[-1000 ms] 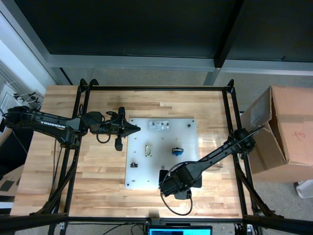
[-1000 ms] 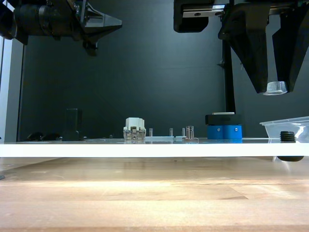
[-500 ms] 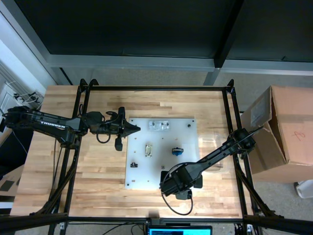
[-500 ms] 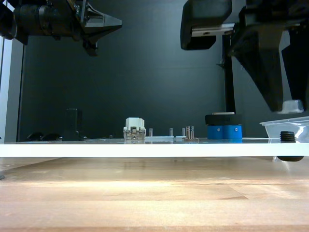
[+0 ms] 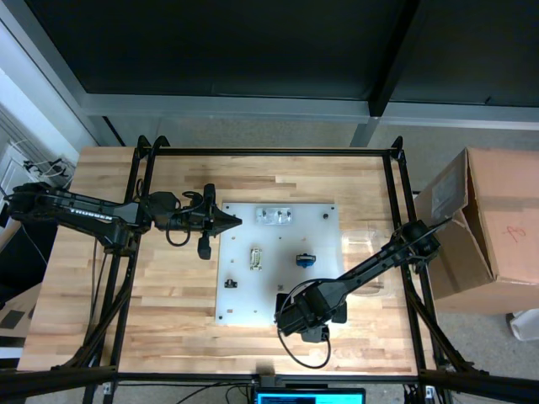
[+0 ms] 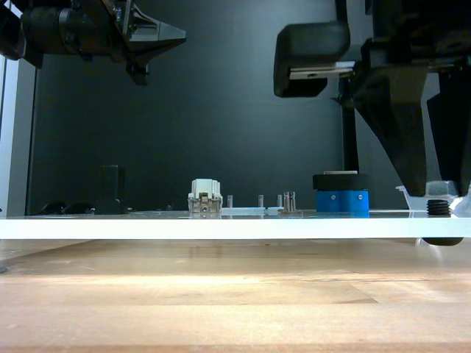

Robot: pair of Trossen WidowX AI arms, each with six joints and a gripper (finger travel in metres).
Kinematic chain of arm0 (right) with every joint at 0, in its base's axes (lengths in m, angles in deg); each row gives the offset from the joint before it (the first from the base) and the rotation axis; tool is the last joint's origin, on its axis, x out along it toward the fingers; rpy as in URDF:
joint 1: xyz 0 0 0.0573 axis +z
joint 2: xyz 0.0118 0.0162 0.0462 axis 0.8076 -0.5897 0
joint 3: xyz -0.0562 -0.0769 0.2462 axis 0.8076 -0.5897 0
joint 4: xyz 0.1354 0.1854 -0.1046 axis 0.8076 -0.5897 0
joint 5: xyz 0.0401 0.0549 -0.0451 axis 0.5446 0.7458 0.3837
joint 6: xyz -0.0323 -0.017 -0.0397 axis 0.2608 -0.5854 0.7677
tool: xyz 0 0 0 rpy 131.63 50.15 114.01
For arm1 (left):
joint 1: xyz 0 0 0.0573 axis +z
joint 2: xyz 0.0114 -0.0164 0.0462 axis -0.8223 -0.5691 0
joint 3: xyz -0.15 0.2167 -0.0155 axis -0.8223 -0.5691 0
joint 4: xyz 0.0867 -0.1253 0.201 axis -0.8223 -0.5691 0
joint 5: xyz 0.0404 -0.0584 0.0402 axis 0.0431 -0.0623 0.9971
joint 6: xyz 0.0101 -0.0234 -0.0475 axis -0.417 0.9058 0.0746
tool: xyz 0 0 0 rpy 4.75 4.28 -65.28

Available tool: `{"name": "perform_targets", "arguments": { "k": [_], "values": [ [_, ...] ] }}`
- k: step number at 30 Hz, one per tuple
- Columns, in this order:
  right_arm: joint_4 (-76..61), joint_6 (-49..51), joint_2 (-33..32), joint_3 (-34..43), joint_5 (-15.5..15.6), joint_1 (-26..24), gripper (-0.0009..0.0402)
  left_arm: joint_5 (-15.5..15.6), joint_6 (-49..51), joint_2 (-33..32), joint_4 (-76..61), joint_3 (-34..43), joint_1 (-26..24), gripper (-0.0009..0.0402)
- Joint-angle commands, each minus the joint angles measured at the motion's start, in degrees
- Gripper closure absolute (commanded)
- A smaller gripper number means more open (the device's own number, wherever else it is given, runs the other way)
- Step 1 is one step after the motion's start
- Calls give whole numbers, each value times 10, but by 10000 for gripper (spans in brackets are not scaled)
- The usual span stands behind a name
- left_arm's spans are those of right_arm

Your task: Pick the M12 nut and place it on its threads and fasten

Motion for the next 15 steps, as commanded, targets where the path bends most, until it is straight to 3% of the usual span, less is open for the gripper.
{"name": "perform_targets", "arguments": {
  "k": [1,15],
  "values": [
    [9,-1,0,-7,0,0,385,0,0,0,0,0,0,393],
    [28,-3,0,-18,0,0,385,0,0,0,0,0,0,393]
  ]
}}
